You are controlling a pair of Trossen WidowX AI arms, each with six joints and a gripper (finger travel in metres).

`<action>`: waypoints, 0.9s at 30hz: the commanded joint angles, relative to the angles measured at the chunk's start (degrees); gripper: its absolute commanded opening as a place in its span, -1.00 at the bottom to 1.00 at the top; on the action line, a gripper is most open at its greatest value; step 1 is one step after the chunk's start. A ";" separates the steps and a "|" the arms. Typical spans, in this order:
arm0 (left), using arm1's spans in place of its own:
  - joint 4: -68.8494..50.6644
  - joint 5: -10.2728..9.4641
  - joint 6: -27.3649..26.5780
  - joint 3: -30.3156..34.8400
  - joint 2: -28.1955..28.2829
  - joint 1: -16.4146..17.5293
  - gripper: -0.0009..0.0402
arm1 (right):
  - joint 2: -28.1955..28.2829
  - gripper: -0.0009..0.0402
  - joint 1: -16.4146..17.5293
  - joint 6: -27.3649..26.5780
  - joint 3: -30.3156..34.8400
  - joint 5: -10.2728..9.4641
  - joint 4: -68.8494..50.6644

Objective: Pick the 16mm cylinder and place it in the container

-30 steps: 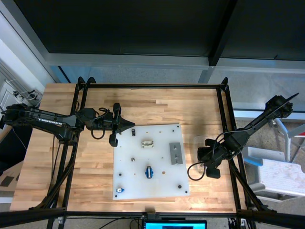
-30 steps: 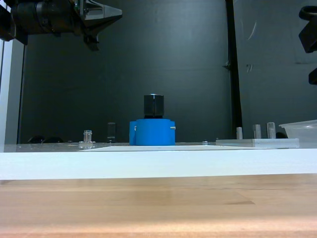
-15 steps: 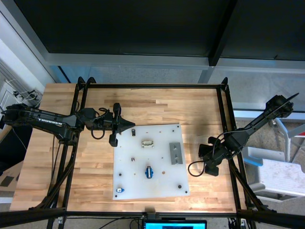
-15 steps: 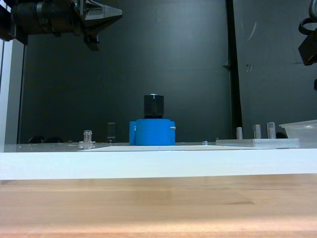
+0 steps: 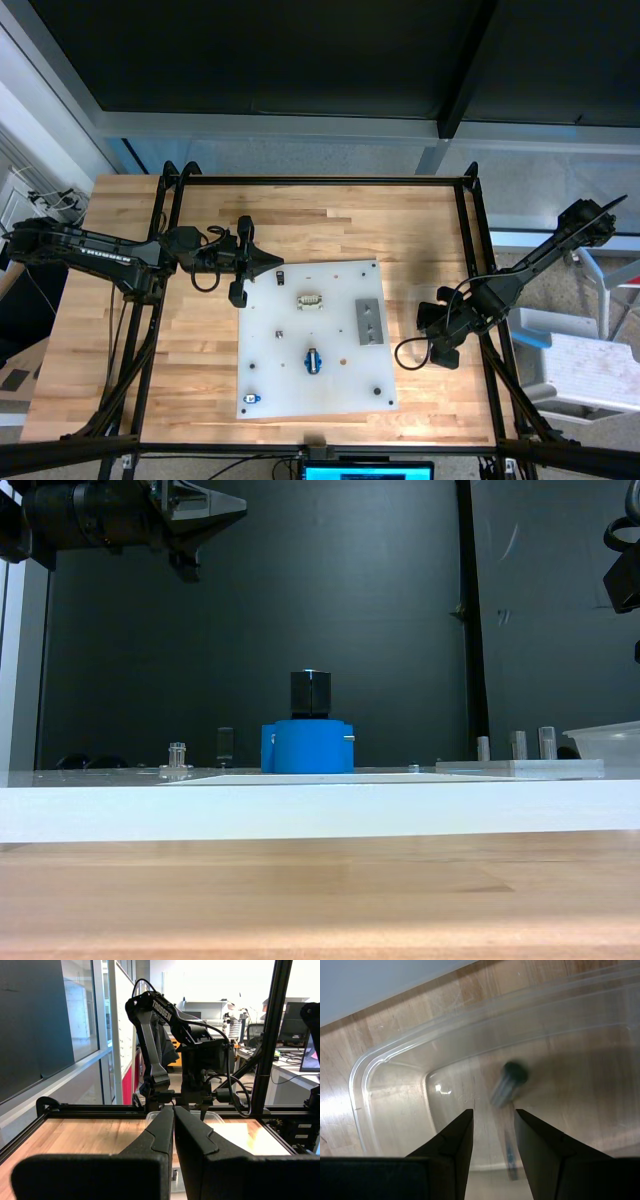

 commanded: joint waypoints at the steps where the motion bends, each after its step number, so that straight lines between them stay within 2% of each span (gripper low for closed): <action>1: 0.00 0.00 0.00 0.02 0.00 0.00 -0.96 | 0.02 -0.35 0.00 -0.09 0.00 0.00 -0.04; 10: 0.00 0.00 0.00 0.02 0.00 0.02 -0.96 | 0.00 -0.30 -0.02 -0.04 1.25 -0.02 -0.68; 27: 0.00 0.00 0.00 0.02 0.00 0.00 -0.96 | -0.33 -0.31 -0.15 -0.07 10.60 0.09 -9.66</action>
